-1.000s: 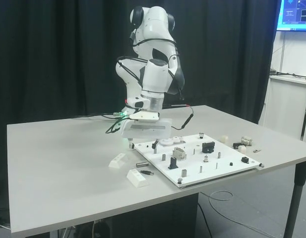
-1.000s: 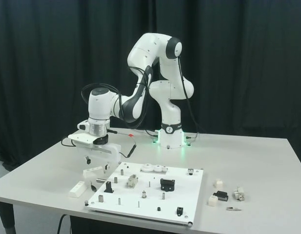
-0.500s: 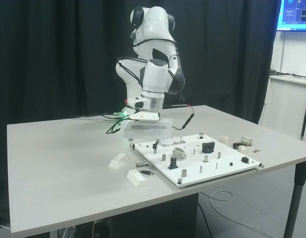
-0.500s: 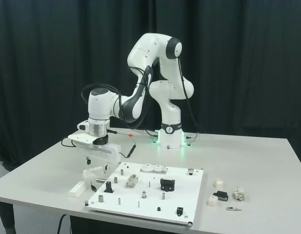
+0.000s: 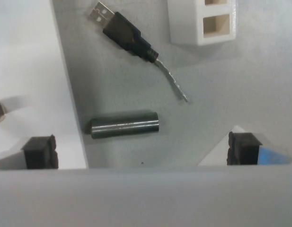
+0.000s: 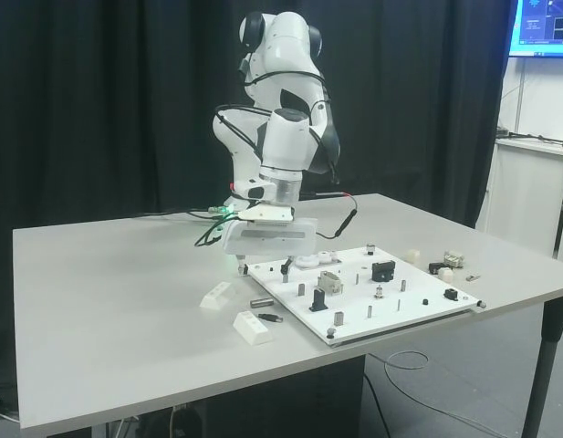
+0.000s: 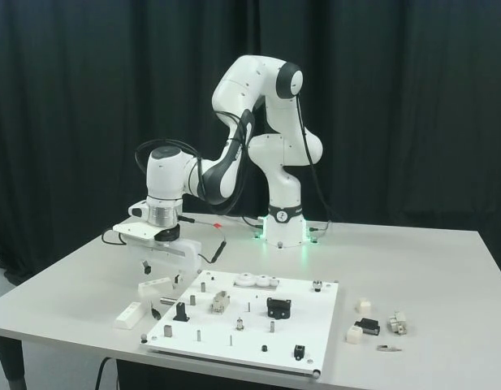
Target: Remove square peg 2.
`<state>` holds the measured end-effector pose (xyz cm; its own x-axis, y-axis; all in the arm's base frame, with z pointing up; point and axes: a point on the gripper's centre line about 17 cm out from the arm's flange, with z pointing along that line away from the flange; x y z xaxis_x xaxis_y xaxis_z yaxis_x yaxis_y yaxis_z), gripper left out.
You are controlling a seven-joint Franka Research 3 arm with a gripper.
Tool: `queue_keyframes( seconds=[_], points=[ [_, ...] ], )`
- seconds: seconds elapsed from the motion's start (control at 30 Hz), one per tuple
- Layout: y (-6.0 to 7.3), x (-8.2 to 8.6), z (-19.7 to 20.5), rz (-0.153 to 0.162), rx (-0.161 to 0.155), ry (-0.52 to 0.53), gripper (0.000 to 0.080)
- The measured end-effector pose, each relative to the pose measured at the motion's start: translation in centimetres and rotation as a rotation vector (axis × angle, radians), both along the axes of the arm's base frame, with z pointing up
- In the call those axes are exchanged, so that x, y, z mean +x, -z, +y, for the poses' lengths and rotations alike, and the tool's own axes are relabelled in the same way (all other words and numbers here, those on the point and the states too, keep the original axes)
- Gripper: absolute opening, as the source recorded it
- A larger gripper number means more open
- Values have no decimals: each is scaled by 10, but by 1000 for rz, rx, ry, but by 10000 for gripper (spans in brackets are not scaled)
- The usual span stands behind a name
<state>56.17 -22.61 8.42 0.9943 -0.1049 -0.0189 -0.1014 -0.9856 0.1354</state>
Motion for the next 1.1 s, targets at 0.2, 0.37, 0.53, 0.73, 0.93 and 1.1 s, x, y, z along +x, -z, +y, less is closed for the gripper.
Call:
queue_keyframes(
  seconds=[0.2, 0.37, 0.53, 0.73, 0.93, 1.1],
  points=[
    [0, 0, 0, -1, 0, 0, 800],
    [-1, 1, 0, -1, 0, 0, 800],
    [-1, 2, 0, -2, -1, 0, 800],
    [-3, 3, 0, -2, 0, 0, 800],
    [-5, 4, 2, 2, 5, -1, 800],
    [-6, 8, 10, 0, 19, -1, 800]
  ],
)
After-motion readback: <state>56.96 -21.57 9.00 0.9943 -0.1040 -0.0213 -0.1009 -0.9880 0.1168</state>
